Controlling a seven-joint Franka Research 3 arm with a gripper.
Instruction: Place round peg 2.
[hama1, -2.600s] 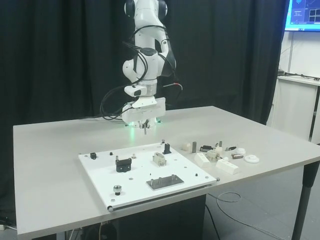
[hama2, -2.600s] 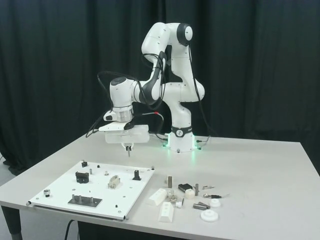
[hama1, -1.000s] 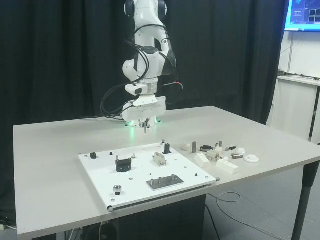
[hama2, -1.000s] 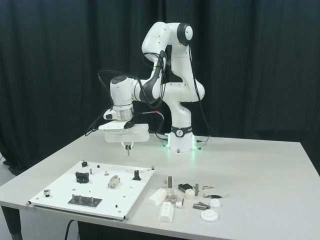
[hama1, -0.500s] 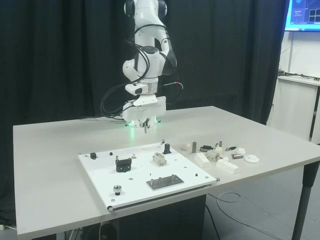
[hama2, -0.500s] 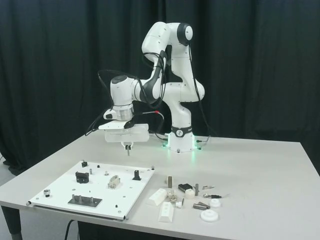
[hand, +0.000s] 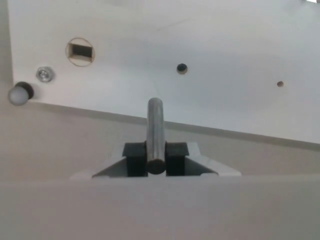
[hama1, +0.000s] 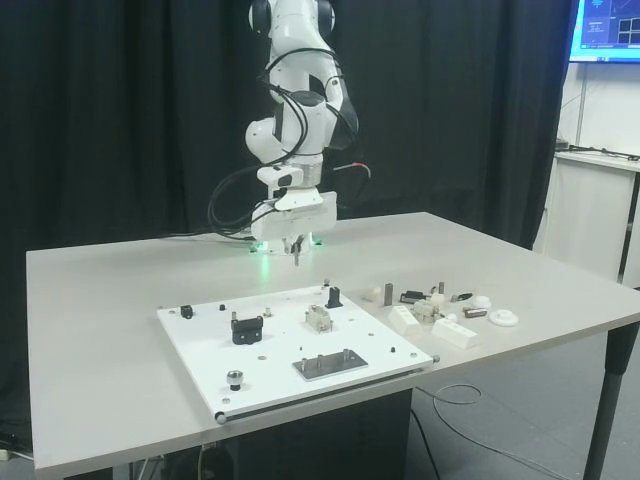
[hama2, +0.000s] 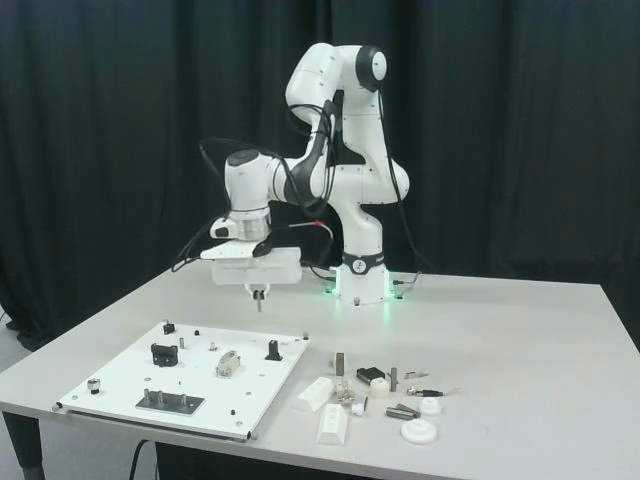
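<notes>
A grey round peg (hand: 155, 135) is clamped between the black fingers (hand: 134, 156) of my gripper (hand: 155, 159), which is shut on it. The peg hangs upright, its lower end pointing down. In the room views the gripper (hama1: 296, 250) (hama2: 259, 293) hovers well above the table, just behind the back edge of the white board (hama1: 200, 340) (hama2: 115, 375). The peg (hama1: 296, 260) (hama2: 259, 303) sticks out below the fingertips. In the wrist view the board's edge lies under the peg, with a small round hole (hand: 182, 68) and a rectangular slot (hand: 80, 50) beyond it.
The board carries a black holder (hama1: 246, 328), a grey plate with pins (hama1: 329, 365) and other small fixtures. Several loose white and grey parts (hama1: 440, 312) (hama2: 375, 395) lie on the table beside the board. The arm's base (hama2: 361, 285) stands behind.
The gripper with the peg has shifted slightly sideways toward the side with the loose parts, staying at about the same height. Nothing on the board or table moved.
</notes>
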